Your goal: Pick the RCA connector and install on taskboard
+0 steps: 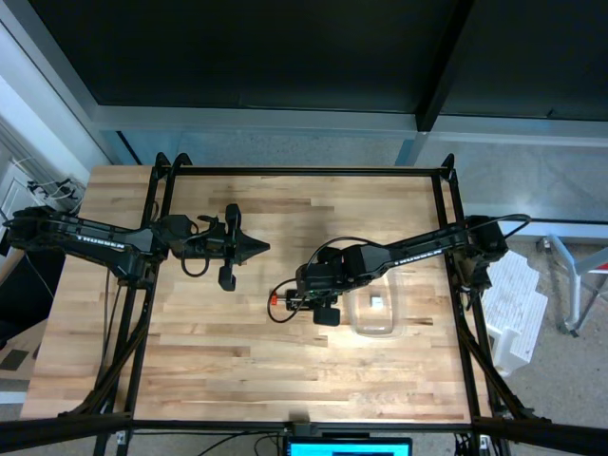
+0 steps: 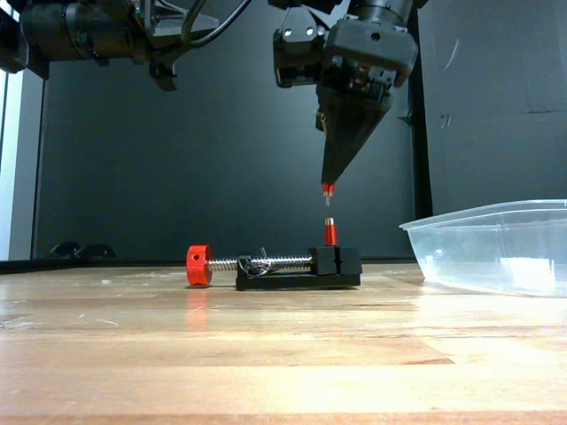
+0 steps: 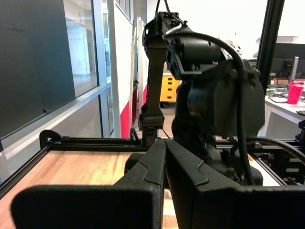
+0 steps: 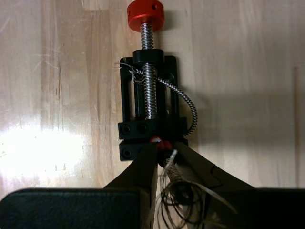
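Pale wood desk [image 1: 237,380] inside a black frame [image 1: 304,172]; dark wall [image 2: 133,159] behind in the low view.

Left gripper [image 1: 262,249]: held above the desk left of centre, pointing toward the middle, well apart from the work. It is clenched on nothing. In the left wrist view the two fingers [image 3: 147,167] meet edge to edge.

Taskboard [image 2: 297,270]: lies flat on the desk near centre. In the low view a red knob [image 2: 198,265] sits at its left end, then a silvery coiled rod, then the black block. A short red post [image 2: 330,232] stands upright on the right part of the block. A braided wire [image 4: 183,102] runs along one side of the board.

Right gripper [image 2: 328,181]: points straight down, directly above the red post, clenched on the RCA connector [image 2: 328,189]. Only a red bit and a thin silvery pin show below the fingertips (the rest is hidden between them). The connector hangs in the air just above the post with a clear gap, not touching. In the right wrist view the fingertips meet over the end of the taskboard farthest from the knob, with red showing between them.

Tray [image 2: 496,252]: clear plastic, on the desk just right of the taskboard and apart from it. A small white piece [image 1: 377,302] lies inside.
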You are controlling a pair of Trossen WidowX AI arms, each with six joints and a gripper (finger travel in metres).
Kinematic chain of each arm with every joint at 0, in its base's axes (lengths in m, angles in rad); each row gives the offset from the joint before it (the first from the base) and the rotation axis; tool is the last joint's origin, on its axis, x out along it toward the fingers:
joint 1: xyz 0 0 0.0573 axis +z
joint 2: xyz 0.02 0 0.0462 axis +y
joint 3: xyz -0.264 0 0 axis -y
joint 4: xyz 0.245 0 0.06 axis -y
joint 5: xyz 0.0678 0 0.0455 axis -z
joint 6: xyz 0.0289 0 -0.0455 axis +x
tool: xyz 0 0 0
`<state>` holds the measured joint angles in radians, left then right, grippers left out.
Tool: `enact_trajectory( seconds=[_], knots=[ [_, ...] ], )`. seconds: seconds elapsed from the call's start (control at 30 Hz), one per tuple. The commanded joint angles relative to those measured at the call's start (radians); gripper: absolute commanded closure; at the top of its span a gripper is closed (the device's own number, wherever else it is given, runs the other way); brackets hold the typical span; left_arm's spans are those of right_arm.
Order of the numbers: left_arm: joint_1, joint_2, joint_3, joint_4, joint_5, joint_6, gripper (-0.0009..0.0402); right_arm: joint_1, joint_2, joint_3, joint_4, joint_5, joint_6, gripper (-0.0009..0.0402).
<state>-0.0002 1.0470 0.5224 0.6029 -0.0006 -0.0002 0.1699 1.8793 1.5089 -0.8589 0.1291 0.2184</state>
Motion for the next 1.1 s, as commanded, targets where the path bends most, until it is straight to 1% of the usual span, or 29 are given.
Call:
enact_trajectory(
  seconds=[0.03,0.27,0.5,1.1],
  knots=[
    [0.000,0.000,0.000,0.000,0.000,0.000,0.0393,0.000,0.002,-0.001,0.011,0.002,0.000,0.0375],
    [0.000,0.000,0.000,0.000,0.000,0.000,0.0393,0.000,0.009,-0.001,0.005,-0.002,0.001,0.0375],
    [0.000,0.000,0.000,0.000,0.000,0.000,0.0393,0.000,0.013,-0.002,0.006,-0.022,0.005,0.0375],
    [0.000,0.000,0.000,0.000,0.000,0.000,0.0393,0.000,0.013,-0.014,0.013,-0.016,0.004,0.0375]
  ],
)
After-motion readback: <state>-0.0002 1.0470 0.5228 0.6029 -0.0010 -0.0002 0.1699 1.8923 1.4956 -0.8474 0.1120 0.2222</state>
